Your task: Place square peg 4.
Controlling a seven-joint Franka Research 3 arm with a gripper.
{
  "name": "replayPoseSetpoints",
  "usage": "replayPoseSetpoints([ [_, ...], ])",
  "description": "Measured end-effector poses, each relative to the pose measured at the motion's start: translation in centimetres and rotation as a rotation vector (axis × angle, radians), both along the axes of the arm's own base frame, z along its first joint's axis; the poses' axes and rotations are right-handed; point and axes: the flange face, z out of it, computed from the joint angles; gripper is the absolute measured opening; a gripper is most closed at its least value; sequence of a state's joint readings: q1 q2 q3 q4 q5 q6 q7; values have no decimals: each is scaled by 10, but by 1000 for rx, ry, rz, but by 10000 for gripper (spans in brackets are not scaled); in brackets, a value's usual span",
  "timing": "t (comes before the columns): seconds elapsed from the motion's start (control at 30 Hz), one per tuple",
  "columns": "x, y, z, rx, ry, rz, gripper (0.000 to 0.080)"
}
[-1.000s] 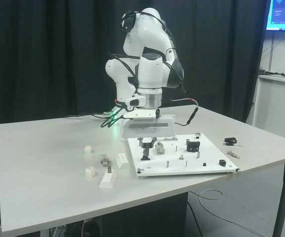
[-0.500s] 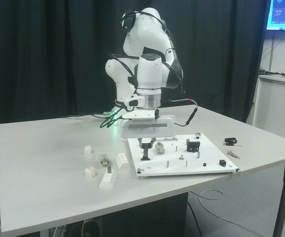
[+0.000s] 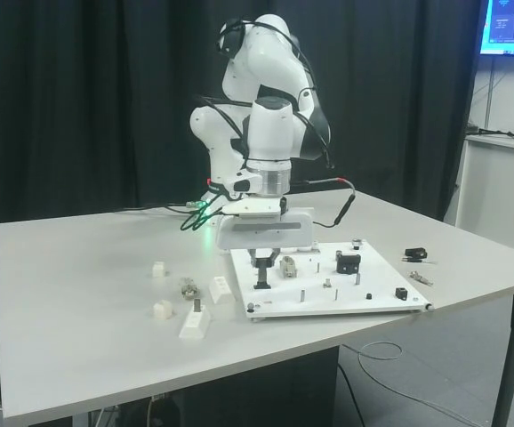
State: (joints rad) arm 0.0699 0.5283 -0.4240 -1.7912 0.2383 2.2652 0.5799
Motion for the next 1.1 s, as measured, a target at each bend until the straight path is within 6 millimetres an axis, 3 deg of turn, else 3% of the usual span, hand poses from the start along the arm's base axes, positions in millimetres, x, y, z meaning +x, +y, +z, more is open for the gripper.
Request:
replayPoseSetpoints([
  [0.63, -32, -41, 7, -49, 30, -248, 154],
  [1.1, -51, -75, 6, -65, -86, -447, 154],
])
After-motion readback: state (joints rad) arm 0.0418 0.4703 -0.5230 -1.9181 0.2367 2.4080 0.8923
